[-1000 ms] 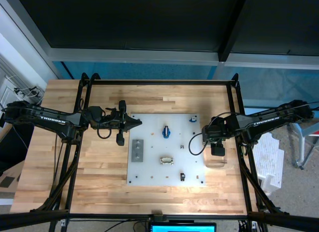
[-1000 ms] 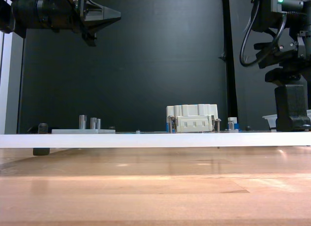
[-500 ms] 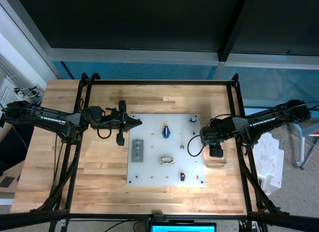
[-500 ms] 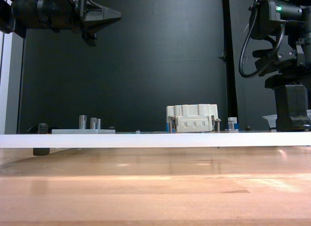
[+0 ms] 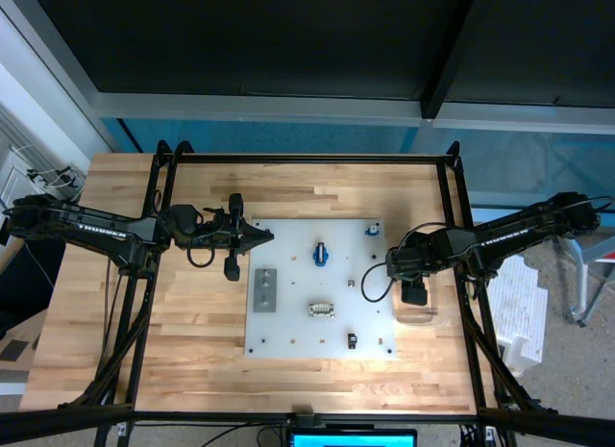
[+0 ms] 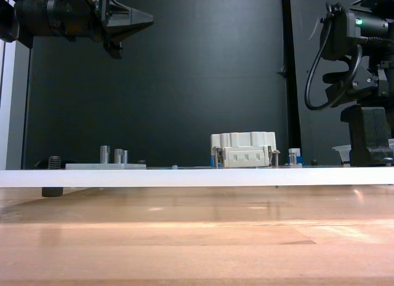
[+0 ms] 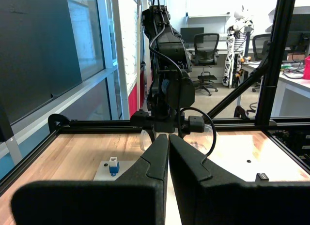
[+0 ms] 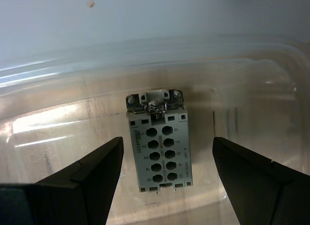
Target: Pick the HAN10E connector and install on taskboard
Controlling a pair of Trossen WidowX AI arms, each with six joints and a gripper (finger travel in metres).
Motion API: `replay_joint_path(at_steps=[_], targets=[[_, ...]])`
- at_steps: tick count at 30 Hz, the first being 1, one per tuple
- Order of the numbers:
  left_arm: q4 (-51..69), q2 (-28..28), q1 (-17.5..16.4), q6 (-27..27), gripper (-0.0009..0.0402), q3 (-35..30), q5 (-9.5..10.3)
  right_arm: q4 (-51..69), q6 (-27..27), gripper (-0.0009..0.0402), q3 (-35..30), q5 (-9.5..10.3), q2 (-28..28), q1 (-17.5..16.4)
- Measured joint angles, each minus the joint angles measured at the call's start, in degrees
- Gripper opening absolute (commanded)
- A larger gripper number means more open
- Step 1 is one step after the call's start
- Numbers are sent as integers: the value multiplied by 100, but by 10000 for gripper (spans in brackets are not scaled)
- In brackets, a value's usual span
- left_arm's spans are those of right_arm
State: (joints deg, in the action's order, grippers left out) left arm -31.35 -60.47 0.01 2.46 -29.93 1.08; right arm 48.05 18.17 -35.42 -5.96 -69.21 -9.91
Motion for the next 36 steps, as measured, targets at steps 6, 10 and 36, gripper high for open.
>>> replay_joint_path(at_steps=[6,10,36], targets=[[-2,0,0,-2,1,0,2,-116,0,256,28,0,-177,-11],[-2,0,0,-2,1,0,2,-142,0,255,39,0,-229,-15],[-2,0,0,-2,1,-2,2,-179,42,74,50,11,-223,-26]])
